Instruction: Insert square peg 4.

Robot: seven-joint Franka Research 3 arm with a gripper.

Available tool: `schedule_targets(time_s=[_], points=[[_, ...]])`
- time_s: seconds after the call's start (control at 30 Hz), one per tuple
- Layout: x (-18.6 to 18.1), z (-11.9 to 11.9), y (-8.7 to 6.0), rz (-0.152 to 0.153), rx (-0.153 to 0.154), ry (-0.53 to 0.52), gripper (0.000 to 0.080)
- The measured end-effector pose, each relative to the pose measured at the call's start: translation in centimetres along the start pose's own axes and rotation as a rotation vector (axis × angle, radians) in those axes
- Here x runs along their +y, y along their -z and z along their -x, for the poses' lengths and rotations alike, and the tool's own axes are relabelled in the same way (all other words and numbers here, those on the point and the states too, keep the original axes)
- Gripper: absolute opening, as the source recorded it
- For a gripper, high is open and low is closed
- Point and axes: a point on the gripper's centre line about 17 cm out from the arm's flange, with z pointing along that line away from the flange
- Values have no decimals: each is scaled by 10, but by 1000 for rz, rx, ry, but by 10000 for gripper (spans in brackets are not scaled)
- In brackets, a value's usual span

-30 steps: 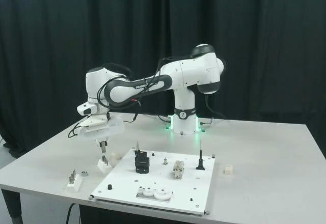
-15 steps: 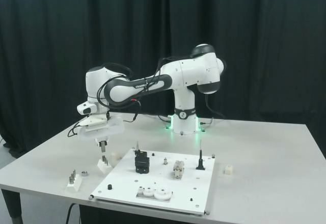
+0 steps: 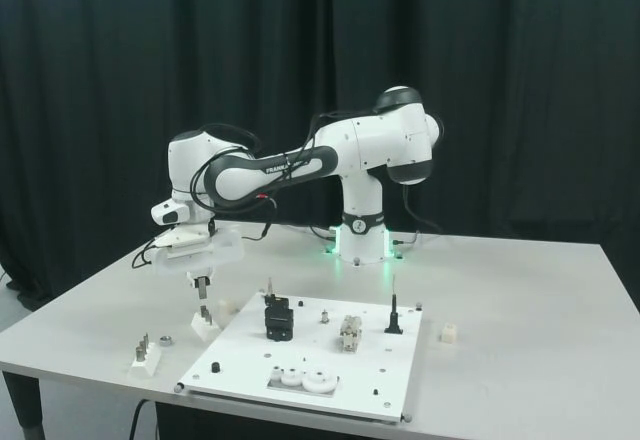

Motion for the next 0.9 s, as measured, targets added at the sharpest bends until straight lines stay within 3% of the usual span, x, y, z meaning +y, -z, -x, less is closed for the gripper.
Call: schedule_targets(time_s=[0.43, 0.9], points=[[0, -4, 2, 3, 5, -24, 155], [-9, -25, 12, -2, 19, -72, 155]])
